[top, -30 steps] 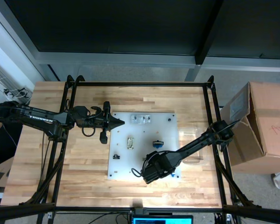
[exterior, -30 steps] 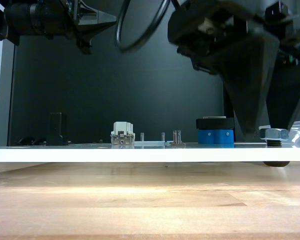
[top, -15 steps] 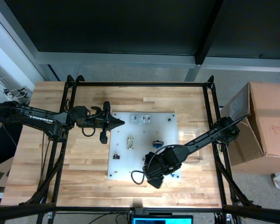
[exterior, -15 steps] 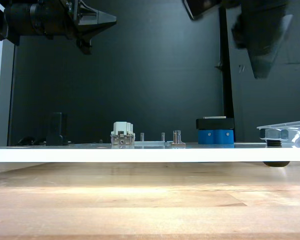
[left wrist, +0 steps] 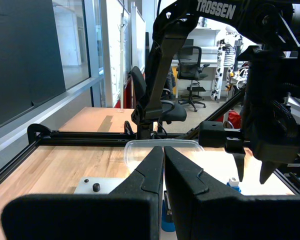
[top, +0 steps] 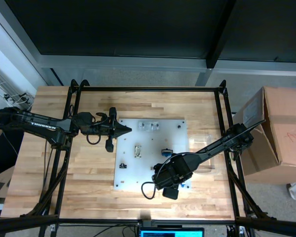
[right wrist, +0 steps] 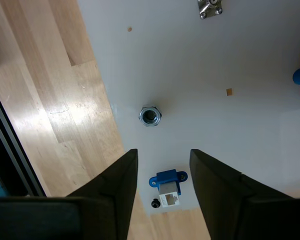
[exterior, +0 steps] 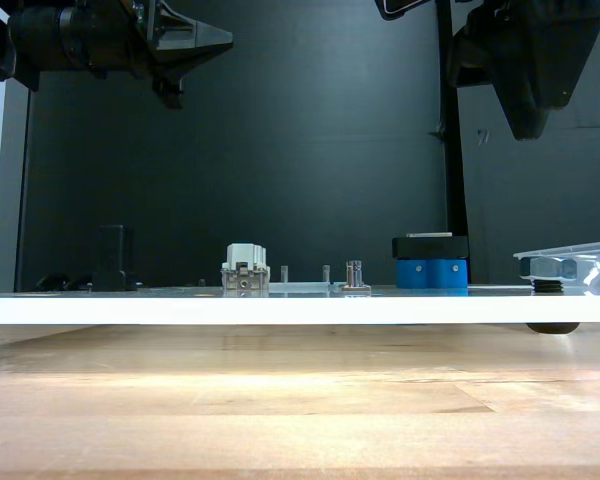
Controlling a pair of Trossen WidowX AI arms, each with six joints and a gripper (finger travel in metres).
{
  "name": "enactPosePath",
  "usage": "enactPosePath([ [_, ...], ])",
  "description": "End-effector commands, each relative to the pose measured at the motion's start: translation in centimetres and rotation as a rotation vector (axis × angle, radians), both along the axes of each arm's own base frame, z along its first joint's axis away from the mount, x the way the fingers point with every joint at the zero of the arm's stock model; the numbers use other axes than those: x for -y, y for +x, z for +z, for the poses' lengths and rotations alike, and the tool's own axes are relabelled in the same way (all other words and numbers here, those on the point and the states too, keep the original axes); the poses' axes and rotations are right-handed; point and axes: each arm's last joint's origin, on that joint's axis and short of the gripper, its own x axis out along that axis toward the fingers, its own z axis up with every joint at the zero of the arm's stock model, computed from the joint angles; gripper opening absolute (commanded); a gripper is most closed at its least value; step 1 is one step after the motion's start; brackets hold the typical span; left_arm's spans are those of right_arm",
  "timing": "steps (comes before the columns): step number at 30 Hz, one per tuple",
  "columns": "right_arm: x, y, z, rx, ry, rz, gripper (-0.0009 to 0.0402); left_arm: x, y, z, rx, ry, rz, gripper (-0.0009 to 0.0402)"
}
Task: Pick the M12 nut and place it on its threads and fasten
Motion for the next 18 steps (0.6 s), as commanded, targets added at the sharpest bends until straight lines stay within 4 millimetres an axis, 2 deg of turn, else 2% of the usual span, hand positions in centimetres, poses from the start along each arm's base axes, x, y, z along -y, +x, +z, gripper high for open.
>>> enactPosePath([
  [1,0.0,0.0,-0.9,-0.021,-0.025,0.047,0.0095,0.0,0.0,0.0,0.000,0.000,0.000,0.0000],
  [6,-0.3,0.0,-3.0,-0.036,-0.031,0.112,-0.0007,0.0,0.0,0.0,0.000,0.000,0.000,0.0000],
  [9,-0.4,0.1,-4.1,-0.016,-0.021,0.129,0.0010,0.0,0.0,0.0,0.001,0.000,0.000,0.0000],
  [12,-0.3,0.1,-4.9,0.001,-0.034,0.140,-0.0003,0.0,0.0,0.0,0.000,0.000,0.000,0.0000],
  [18,-0.2,0.0,-5.5,0.010,-0.078,0.139,0.0000,0.0,0.0,0.0,0.000,0.000,0.000,0.0000],
])
